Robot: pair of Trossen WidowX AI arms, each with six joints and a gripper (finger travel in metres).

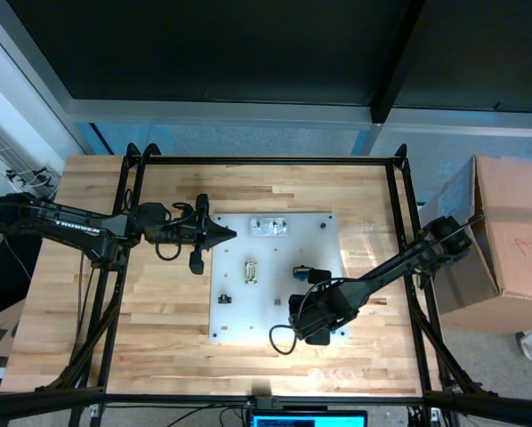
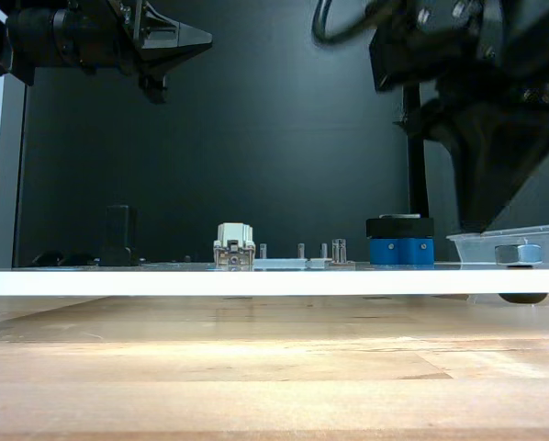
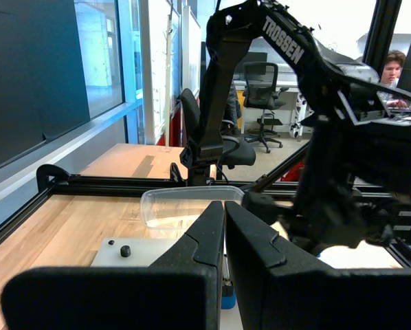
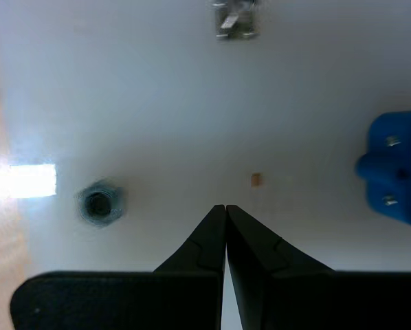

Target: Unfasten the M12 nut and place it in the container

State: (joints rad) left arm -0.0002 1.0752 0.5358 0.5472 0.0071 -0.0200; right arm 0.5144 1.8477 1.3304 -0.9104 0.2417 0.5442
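The small silver nut (image 4: 100,203) sits flat on the white board (image 1: 248,311), its centre dark. In the low view the nut (image 2: 519,253) stands low at the board's near right with no ribs showing under it, so it appears to be on its stud. My right gripper (image 4: 225,208) hangs point-down over the board beside the nut, shut on nothing and not touching it; it also shows as the right gripper (image 2: 470,220) just left of the nut. The clear container (image 2: 518,237) stands behind. My left gripper (image 1: 230,234) hovers shut at the board's left edge, empty.
A blue and black round part (image 2: 400,241) and a white connector (image 2: 234,246) stand on the board. A cardboard box (image 1: 506,240) sits off the table's right side. Black frame rails (image 1: 266,161) border the wooden table.
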